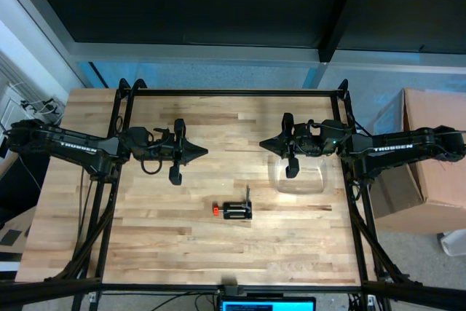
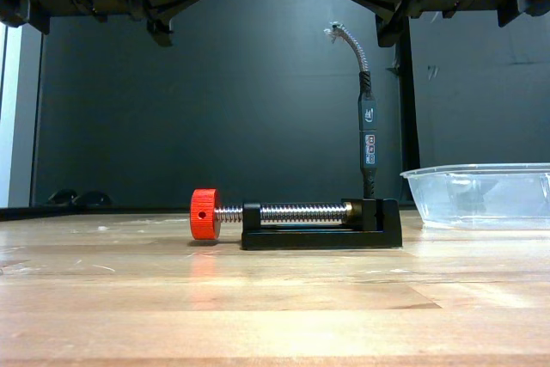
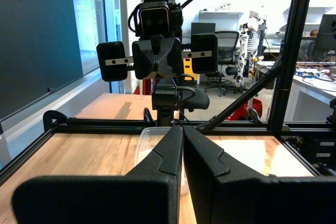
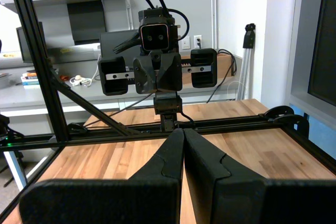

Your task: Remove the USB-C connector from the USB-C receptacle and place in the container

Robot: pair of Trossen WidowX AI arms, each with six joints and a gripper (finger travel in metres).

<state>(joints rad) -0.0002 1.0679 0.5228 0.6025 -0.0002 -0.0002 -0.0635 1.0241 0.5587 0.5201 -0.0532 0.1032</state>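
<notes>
The plug (image 2: 369, 139) is not held by any gripper. It stands upright, pointing to 12 o'clock in the low view, with its lower end down in the black clamp (image 2: 322, 225), at the end opposite to the red knob (image 2: 204, 213). How deep it sits in there I cannot tell. A short piece of cable (image 2: 351, 47) goes up from the plug and bends toward 11 o'clock, and its end is frayed.

In the high view the clamp (image 1: 237, 210) lies on the table (image 1: 145, 245) a little to the 6 o'clock side of the middle. The clear container (image 1: 298, 180) lies at 2 o'clock from the clamp, near it but not touching.

The left gripper (image 1: 202, 152) hangs high over the table at 11 o'clock from the clamp, well apart from it. Its fingers (image 3: 168, 156) are pressed together with nothing between them.

The right gripper (image 1: 263, 143) hangs at 1 o'clock from the clamp, just beside the far rim of the container and well above it. Its fingers (image 4: 170, 156) are also pressed together and hold nothing. The two grippers point at each other.
</notes>
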